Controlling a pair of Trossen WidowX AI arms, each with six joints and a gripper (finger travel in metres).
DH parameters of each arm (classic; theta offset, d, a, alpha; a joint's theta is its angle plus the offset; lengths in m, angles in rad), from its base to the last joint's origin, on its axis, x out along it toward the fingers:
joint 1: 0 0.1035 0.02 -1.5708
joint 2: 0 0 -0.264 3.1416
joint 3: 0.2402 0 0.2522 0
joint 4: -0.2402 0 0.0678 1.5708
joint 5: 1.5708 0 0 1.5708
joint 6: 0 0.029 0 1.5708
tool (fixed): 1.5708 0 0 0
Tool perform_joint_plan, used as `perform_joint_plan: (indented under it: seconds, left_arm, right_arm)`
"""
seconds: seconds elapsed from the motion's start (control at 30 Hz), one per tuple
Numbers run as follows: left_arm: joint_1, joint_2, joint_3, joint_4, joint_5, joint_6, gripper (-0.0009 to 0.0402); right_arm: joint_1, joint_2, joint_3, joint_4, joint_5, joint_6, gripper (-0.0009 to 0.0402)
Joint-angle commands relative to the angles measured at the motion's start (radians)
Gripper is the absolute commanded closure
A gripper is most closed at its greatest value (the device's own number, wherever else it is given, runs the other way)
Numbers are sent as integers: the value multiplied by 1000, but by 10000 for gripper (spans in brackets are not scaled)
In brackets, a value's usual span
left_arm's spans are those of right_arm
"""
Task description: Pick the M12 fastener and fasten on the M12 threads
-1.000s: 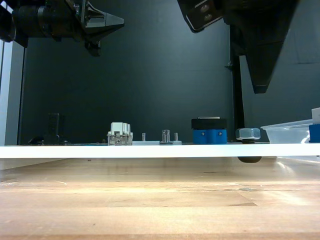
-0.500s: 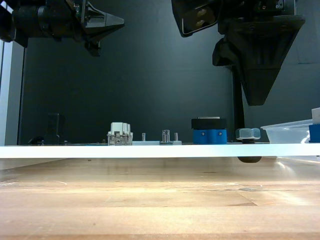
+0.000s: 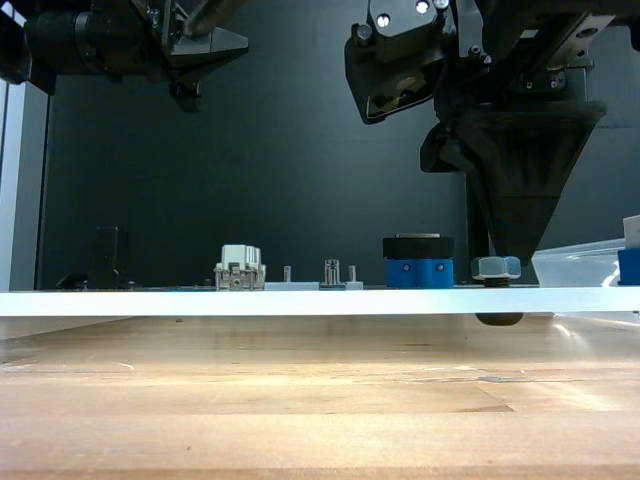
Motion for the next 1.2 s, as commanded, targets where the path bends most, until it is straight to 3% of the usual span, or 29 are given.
perform_joint_plan:
  seconds: [0.03, 0.17, 0.23, 0.37, 0.4, 0.53, 0.9, 1.1, 1.2]
  left_arm:
    - [0, 0, 0, 0, 0, 0, 393]
    - [0, 0, 0, 0, 0, 0, 393]
    - [0, 0, 0, 0, 0, 0, 393]
    - [0, 0, 0, 0, 0, 0, 393]
    - [0, 0, 0, 0, 0, 0, 393]
    - [0, 0, 0, 0, 0, 0, 393]
    - [0, 0, 0, 0, 0, 0, 393]
    - [0, 0, 0, 0, 0, 0, 393]
    - [0, 0, 0, 0, 0, 0, 393]
  right_arm:
    - [0, -1, -3, 11, -1, 1, 393]
    - [0, -1, -3, 27, -5, 1, 393]
    - [0, -1, -3, 35, -50, 0, 393]
    - [0, -3, -3, 40, -306, -74, 393]
    - [0, -6, -3, 36, -335, -79, 393]
    - [0, -14, -3, 21, -289, -67, 393]
    - [-7, -50, -3, 20, -20, 15, 393]
    - [-18, -50, -33, 47, 10, 45, 393]
    - [-18, -50, -51, 56, 8, 66, 393]
